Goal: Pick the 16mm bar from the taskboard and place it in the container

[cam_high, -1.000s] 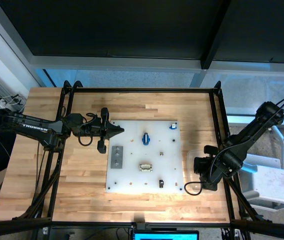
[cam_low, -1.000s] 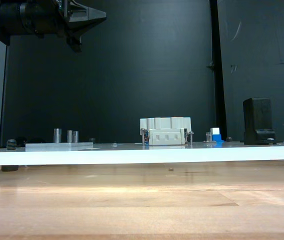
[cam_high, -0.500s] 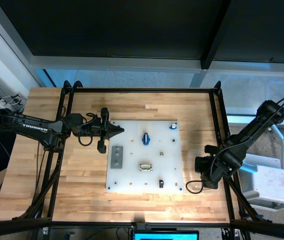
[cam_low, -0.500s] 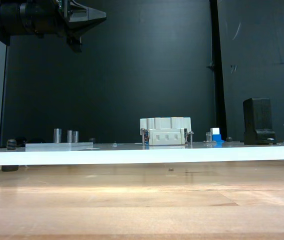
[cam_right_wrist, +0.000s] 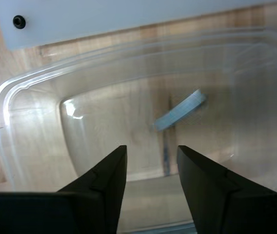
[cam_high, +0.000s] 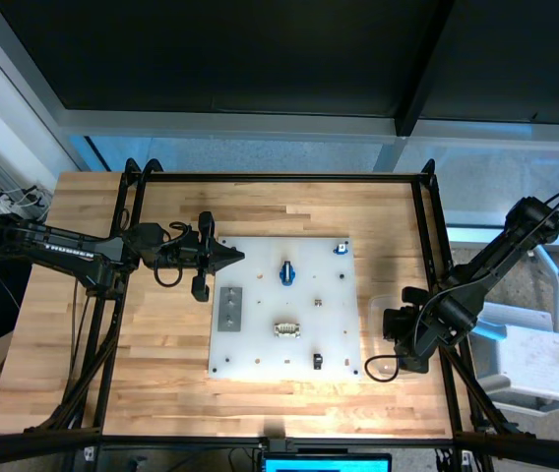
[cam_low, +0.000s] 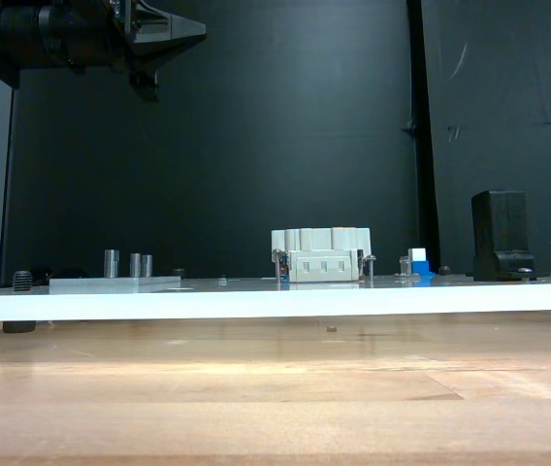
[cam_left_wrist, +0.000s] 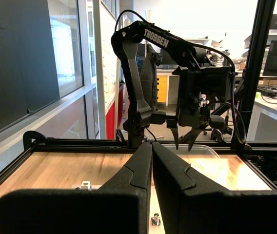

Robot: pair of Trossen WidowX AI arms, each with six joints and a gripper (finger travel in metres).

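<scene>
The white taskboard (cam_high: 260, 339) lies mid-table. Three short grey metal pegs (cam_low: 111, 263) stand on its grey block (cam_high: 230, 308); I cannot tell which of them is the 16mm bar. My right gripper (cam_right_wrist: 150, 148) hangs open over the clear container (cam_right_wrist: 26, 92), right of the board, with nothing between its fingers. On the container's floor lies a pale grey-blue sliver (cam_right_wrist: 180, 116) that I cannot identify. My left gripper (cam_high: 236, 256) hovers high over the board's far left corner, shut and empty; its fingers (cam_left_wrist: 143, 165) are pressed together.
On the board stand a blue knob (cam_high: 286, 272), a metal connector (cam_high: 285, 328), a small black fitting (cam_high: 317, 360) and a blue clip (cam_high: 340, 248). A black frame (cam_high: 279, 178) rims the table. Bare wood lies in front of the board.
</scene>
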